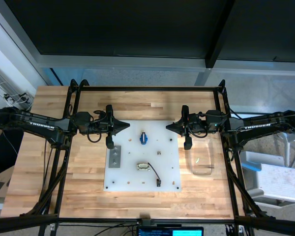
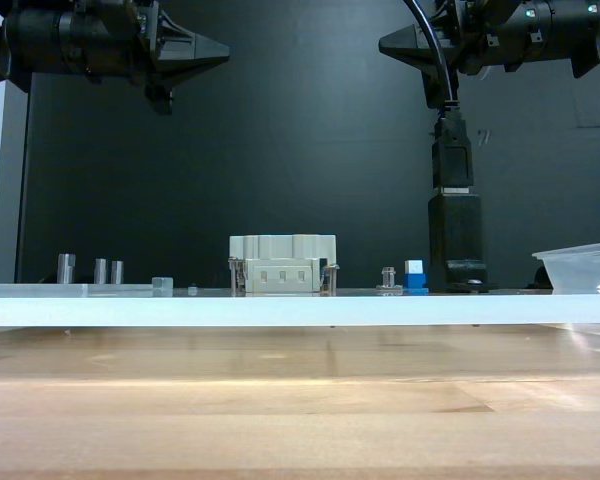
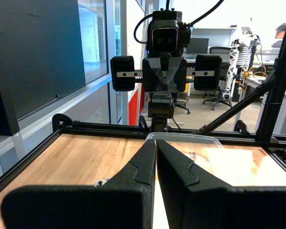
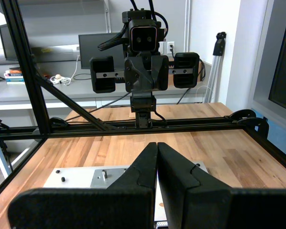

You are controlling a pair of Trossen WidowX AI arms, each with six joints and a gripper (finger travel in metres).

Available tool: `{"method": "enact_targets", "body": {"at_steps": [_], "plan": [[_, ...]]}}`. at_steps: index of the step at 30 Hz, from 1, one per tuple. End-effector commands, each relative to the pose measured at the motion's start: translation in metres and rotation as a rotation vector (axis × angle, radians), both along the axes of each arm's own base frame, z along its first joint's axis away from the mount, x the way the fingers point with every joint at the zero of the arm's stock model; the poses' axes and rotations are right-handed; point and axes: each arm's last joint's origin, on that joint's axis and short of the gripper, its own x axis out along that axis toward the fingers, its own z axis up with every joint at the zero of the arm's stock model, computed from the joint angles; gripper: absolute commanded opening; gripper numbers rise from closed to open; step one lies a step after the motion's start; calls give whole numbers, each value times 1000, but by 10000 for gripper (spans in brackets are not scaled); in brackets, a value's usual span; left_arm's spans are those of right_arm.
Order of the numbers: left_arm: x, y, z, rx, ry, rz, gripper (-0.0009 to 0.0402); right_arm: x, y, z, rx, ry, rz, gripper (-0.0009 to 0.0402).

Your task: Remove the USB connector from the USB hub and place in the container

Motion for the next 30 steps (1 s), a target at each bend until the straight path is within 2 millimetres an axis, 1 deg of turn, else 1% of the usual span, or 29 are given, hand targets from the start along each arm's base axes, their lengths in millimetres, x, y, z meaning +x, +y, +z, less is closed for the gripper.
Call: {"method": "enact_targets", "body": {"at_steps": [1,18,21,25,30], "plan": [[0,0,0,0,0,0,1,0,0,1,-9,-11,4,0],[0,0,0,0,0,0,1,0,1,0,-6,0,26,0],[0,0,0,0,0,0,1,0,1,-1,23,17,28,0],[0,0,0,0,0,-1,1,1,1,0,44,157,26,0],[0,0,0,0,0,0,1,-2,3,7,65,330,26,0]]}}
